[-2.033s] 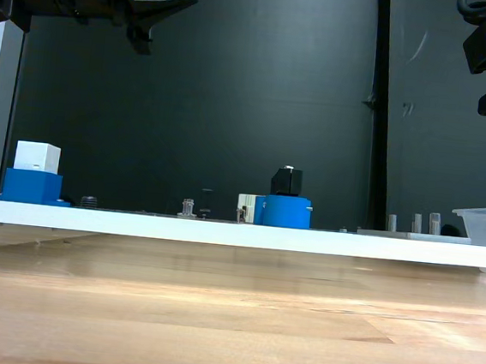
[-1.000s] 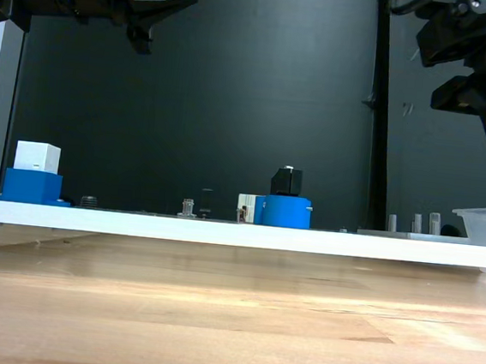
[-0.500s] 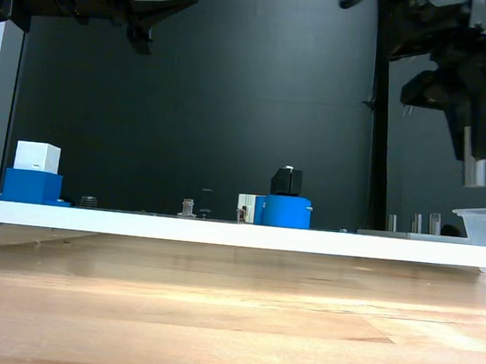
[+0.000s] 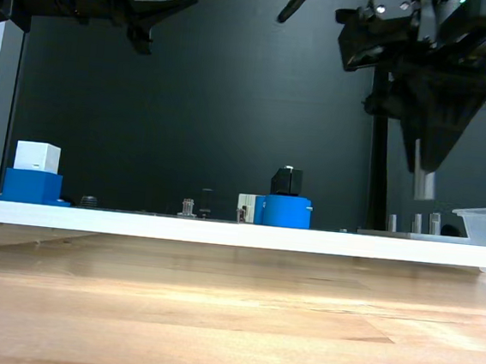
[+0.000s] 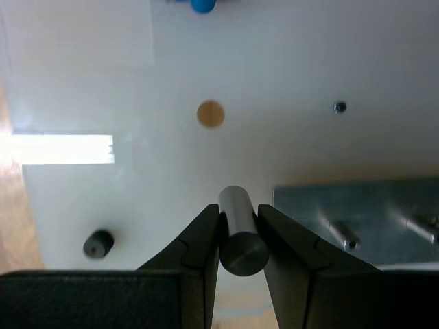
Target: Pick the 16mm cylinder and place it in the taskboard
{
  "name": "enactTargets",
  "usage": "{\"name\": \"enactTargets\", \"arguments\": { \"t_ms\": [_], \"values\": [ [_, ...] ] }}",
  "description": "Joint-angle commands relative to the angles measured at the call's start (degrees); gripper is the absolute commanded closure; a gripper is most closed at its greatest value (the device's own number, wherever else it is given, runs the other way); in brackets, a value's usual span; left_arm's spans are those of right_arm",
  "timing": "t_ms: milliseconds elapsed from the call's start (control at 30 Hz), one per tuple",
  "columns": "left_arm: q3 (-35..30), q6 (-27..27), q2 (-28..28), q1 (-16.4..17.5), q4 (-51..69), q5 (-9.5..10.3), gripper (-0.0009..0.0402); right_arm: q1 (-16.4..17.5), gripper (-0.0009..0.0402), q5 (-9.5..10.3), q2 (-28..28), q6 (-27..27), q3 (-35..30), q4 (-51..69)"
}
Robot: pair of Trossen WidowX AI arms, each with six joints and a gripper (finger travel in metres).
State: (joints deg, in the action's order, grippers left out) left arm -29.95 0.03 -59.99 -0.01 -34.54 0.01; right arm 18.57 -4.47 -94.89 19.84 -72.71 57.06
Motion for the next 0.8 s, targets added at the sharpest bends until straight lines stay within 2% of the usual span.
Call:
{"name": "enactTargets", "arguments": {
  "t_ms": [33, 567, 800],
  "values": [
    [0.0, 0.0, 0.0, 0.0, 0.0, 0.00, 0.0393, 0.0, 0.0377, 0.02, -0.9, 0.2, 0.0, -0.9],
    [0.0, 0.0, 0.0, 0.0, 0.0, 0.00, 0.0393, -0.9, 0.0377, 0.09, -6.8, -1.5, -4.6, -2.3],
    [0.0, 0.0, 0.0, 0.0, 0.0, 0.00, 0.0393, -0.9, 0.0377, 0.09, -6.8, -1.0, -4.6, -3.6]
  ]
}}
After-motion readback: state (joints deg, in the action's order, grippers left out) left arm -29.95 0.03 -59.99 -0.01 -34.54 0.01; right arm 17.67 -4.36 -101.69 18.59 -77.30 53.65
